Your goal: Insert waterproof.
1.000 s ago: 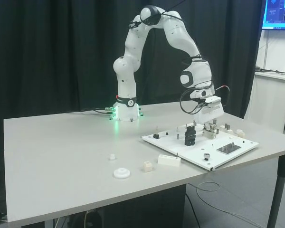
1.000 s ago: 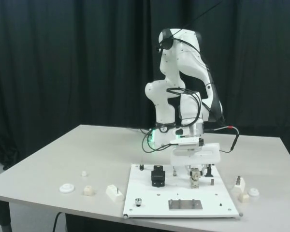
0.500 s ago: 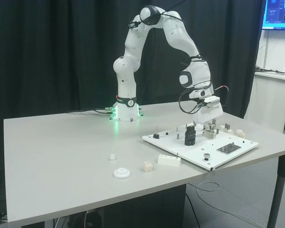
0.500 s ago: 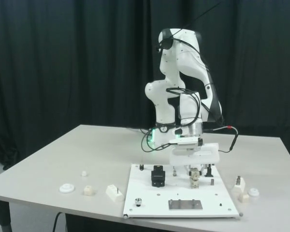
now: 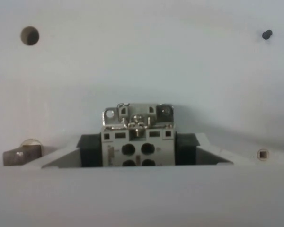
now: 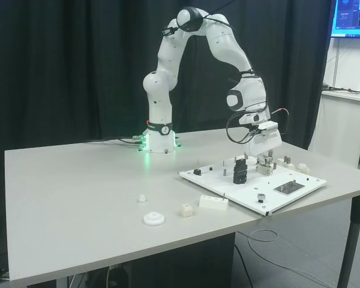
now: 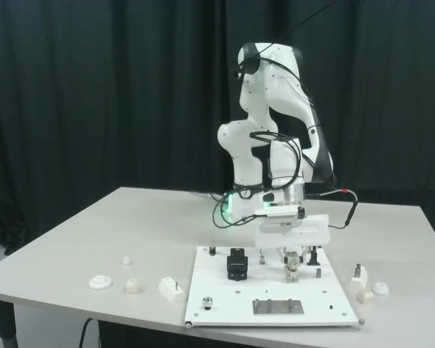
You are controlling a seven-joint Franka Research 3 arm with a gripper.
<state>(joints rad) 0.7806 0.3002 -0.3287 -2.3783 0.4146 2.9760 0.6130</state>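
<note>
Gripper is low over the white board, right of centre in the second room view, clenched on the waterproof connector; in the wrist view the connector sits at centre frame, a pale block with round sockets and a metal clip on top, black pads pressing it from either side. Judged step: carrying or lowering the connector toward its seat on the board, insertion not yet done. Next move appears to call for aligning the connector square over its receptacle and pressing straight down without tilt. Hidden: the receptacle itself cannot be picked out in any view; the gripper body blocks the connector's lower part in the wrist view; whether the connector touches the board cannot be told. A black fixture stands on the board left of the gripper in the second room view.
</note>
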